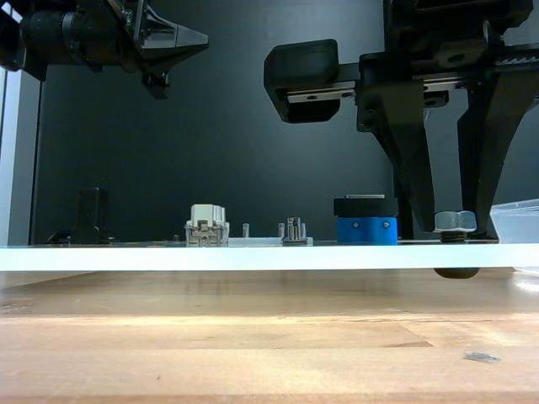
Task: Pick the M12 fastener and fasten on the M12 threads
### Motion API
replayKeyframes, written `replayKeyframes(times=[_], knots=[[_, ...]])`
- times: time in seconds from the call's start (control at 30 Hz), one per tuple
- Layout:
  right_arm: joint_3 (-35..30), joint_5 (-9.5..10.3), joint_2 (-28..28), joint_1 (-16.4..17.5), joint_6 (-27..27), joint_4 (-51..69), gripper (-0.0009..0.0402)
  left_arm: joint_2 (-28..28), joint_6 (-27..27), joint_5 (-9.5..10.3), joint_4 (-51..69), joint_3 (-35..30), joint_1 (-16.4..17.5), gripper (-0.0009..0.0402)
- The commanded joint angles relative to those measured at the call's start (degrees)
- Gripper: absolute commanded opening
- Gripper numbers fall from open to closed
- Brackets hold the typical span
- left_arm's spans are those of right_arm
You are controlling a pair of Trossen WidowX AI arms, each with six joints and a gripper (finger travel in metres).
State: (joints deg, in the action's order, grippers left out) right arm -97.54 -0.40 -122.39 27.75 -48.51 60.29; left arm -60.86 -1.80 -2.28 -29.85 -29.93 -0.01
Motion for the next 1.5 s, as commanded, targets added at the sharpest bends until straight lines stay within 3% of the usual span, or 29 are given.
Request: replayKeyframes(times=[0.03, 0.83, 1.03, 1.27, 1.5], knots=[[0.6, -0.02, -0.2, 0.0, 0.2, -0.4, 0.0002, 0.0, 0.0, -0.02, 0.0, 0.0, 0.0, 0.0], [1.3, -0.04, -0.2, 0.1, 1.9, -2.2, 0.0002, 0.0, 0.0, -0.02, 0.0, 0.0, 0.0, 0.0], [1.8, -0.04, -0.2, 0.1, 5.1, -3.0, 0.0002, 0.0, 0.0, -0.04, 0.0, 0.0, 0.0, 0.0], [1.8, -0.04, -0.2, 0.0, 14.4, -2.7, 0.0002, 0.0, 0.0, -0.02, 0.0, 0.0, 0.0, 0.0], [1.8, -0.02, -0.2, 0.0, 32.0, -2.1, 0.0002, 0.0, 0.0, -0.02, 0.0, 0.0, 0.0, 0.0]])
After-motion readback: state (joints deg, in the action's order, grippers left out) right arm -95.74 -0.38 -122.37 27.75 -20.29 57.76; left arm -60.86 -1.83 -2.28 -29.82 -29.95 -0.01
